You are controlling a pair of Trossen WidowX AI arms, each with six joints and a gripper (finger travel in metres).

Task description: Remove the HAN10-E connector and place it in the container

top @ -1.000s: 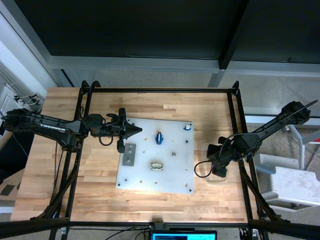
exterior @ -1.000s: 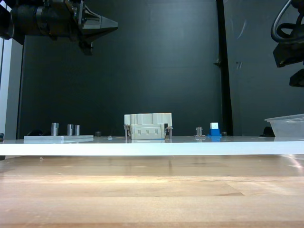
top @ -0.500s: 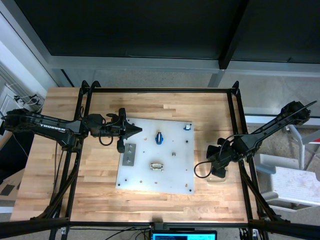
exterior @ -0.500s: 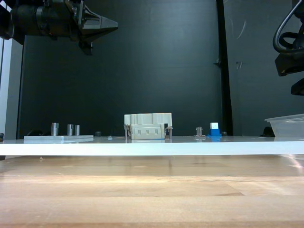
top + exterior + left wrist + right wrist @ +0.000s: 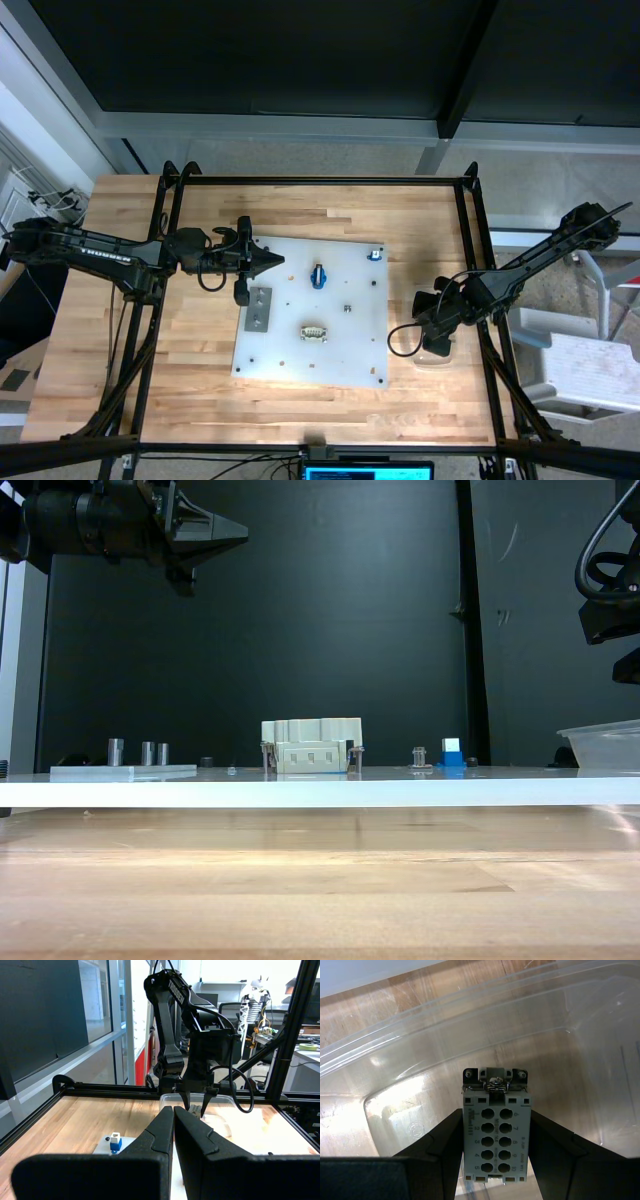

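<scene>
The HAN10-E connector (image 5: 496,1130), a light-grey block with two rows of round holes, is clamped between my right gripper's fingers (image 5: 445,1145). It hangs over the inside of the clear container (image 5: 420,1060). From above, my right gripper (image 5: 437,335) sits over the container (image 5: 440,354) just off the white board's right edge. My left gripper (image 5: 272,259) hovers shut and empty above the board's far left corner, high up in the low view (image 5: 235,527). The left wrist view looks past its shut fingers (image 5: 165,1125) to the right gripper (image 5: 196,1106) above the container (image 5: 220,1097).
The white board (image 5: 345,345) carries a beige housing (image 5: 314,333), a blue upright part (image 5: 318,276), a grey metal plate with pegs (image 5: 258,307) and a small blue piece (image 5: 375,254). A black frame (image 5: 320,181) rings the wooden table.
The right gripper has sunk slightly toward the container with the connector still in it. The left arm has not moved.
</scene>
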